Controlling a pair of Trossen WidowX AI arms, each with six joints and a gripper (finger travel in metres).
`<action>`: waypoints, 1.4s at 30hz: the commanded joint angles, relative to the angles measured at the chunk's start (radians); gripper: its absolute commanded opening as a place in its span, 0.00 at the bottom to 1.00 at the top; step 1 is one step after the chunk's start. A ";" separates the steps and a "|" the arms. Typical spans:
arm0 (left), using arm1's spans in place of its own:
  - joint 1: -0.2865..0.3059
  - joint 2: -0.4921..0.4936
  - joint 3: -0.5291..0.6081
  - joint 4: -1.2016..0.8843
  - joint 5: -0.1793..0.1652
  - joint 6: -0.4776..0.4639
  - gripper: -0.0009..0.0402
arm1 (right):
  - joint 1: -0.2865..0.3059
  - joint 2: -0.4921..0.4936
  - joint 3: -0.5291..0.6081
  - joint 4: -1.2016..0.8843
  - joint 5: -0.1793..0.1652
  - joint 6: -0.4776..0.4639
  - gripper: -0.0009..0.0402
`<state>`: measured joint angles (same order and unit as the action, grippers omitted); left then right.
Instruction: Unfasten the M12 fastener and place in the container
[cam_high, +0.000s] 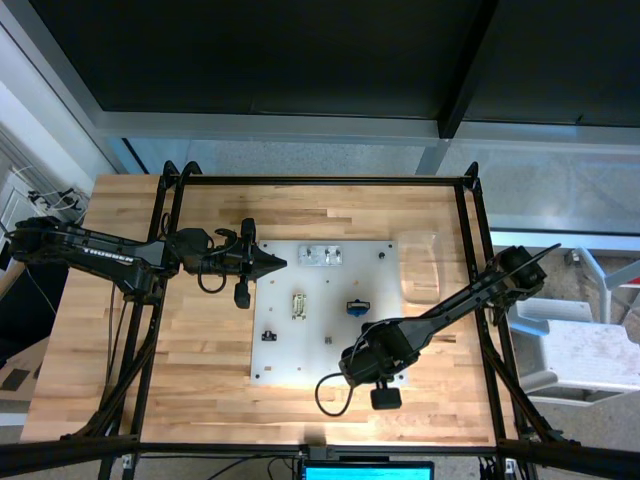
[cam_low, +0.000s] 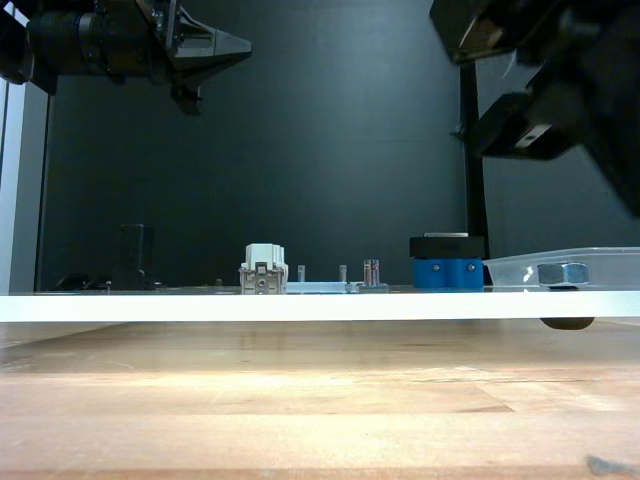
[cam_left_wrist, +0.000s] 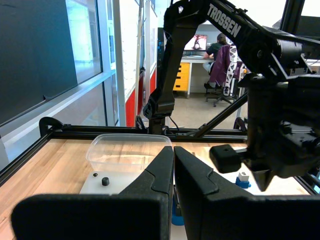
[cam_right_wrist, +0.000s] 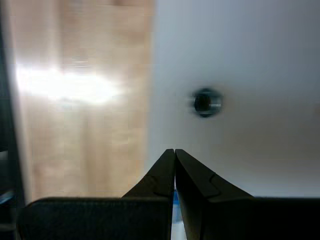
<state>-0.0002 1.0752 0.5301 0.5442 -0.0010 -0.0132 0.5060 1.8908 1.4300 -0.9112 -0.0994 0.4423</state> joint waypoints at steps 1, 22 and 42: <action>0.000 0.000 0.000 0.000 0.000 0.000 0.02 | 0.003 0.017 -0.001 0.016 0.011 -0.002 0.02; 0.000 0.000 0.000 0.000 0.000 0.000 0.02 | 0.005 0.047 -0.024 0.080 0.099 -0.005 0.02; 0.000 0.000 0.000 0.000 0.000 0.000 0.02 | 0.005 0.008 -0.017 -0.037 0.254 0.100 0.02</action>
<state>-0.0002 1.0748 0.5301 0.5446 -0.0010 -0.0132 0.5091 1.9049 1.4094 -0.9478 0.1902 0.5419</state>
